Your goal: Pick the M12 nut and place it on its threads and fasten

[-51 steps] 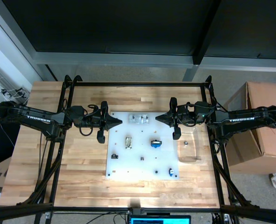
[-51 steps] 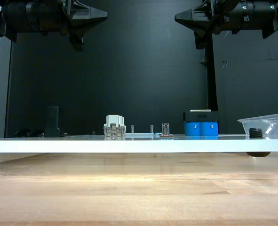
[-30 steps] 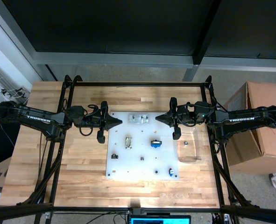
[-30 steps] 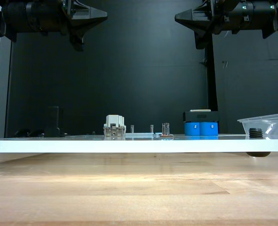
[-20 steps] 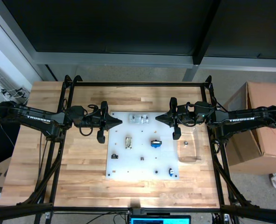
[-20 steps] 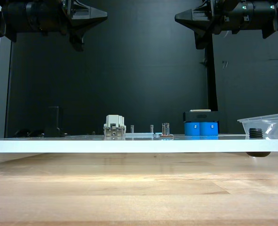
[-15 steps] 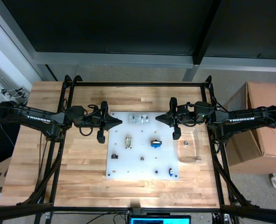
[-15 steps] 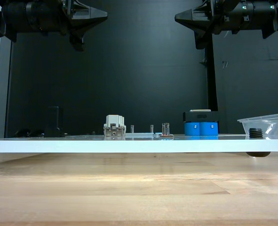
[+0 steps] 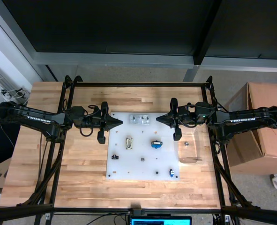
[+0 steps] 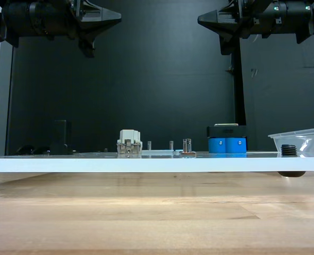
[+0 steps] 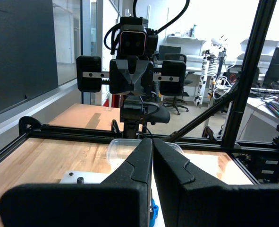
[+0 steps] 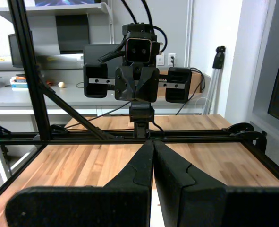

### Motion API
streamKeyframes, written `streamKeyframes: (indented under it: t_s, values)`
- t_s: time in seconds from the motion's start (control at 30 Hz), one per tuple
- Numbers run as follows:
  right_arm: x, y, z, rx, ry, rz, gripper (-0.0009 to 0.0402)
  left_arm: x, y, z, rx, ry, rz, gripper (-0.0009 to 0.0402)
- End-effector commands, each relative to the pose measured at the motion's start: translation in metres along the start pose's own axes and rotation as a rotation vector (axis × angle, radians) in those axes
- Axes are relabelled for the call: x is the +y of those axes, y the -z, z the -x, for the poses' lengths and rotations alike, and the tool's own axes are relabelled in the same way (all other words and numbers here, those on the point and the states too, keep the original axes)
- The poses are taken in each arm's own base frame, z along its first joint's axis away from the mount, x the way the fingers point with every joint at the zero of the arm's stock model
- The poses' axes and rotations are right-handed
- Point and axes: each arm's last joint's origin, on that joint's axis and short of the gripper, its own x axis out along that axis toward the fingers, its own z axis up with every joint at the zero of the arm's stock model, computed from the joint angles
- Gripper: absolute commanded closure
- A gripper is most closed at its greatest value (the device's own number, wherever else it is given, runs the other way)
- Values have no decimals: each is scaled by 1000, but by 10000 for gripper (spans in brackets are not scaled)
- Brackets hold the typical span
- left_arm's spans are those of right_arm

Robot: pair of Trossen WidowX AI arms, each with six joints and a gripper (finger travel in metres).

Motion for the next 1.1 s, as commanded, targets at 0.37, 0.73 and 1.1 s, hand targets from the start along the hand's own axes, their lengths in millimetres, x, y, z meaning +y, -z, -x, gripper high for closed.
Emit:
streamKeyframes:
  t_s: [0.37,0.73,1.1]
  values:
    - [1,-5,8,526,-3,39,393,0,0,0,0,0,0,393]
    - [4,-10,43,1020,-210,348,393,0,0,0,0,0,0,393]
    - [8,2,57,1358,-527,563,393,0,0,0,0,0,0,393]
